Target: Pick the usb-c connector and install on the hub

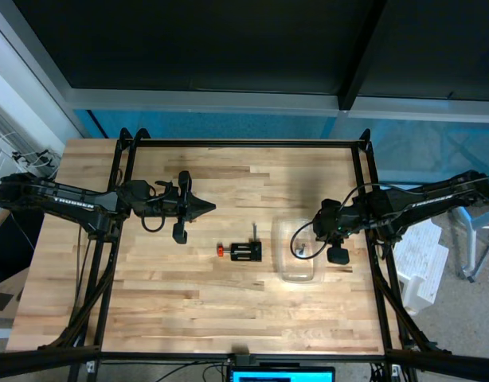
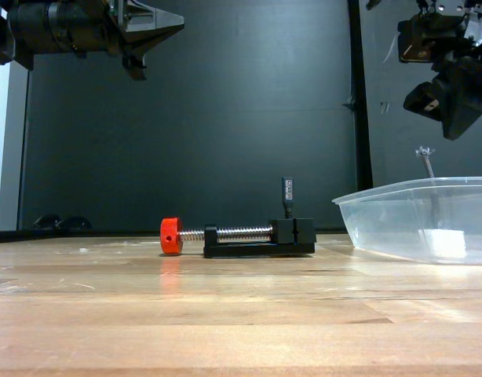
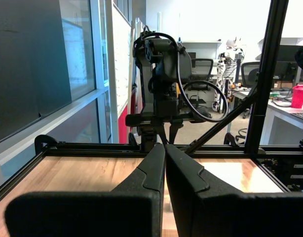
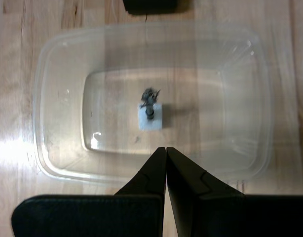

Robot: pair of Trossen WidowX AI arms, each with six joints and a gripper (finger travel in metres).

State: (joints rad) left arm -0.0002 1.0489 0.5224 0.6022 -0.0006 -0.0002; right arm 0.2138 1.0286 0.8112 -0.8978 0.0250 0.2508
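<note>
A: Where's the dark usb-c connector (image 4: 150, 103)?
B: In a white block (image 4: 152, 122) inside the clear plastic tub (image 4: 57, 64). It is end-on from the right wrist and upright in the low view. The right gripper (image 4: 166, 149) hangs above it, the left gripper (image 3: 165, 147) high leftward, both closed tight, empty.

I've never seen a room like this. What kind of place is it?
Probably a robotics lab: the left gripper, shut, hangs over a wooden table, the right gripper, shut, over a clear tub holding what may be the usb-c connector; office chairs and desks stand beyond.
</note>
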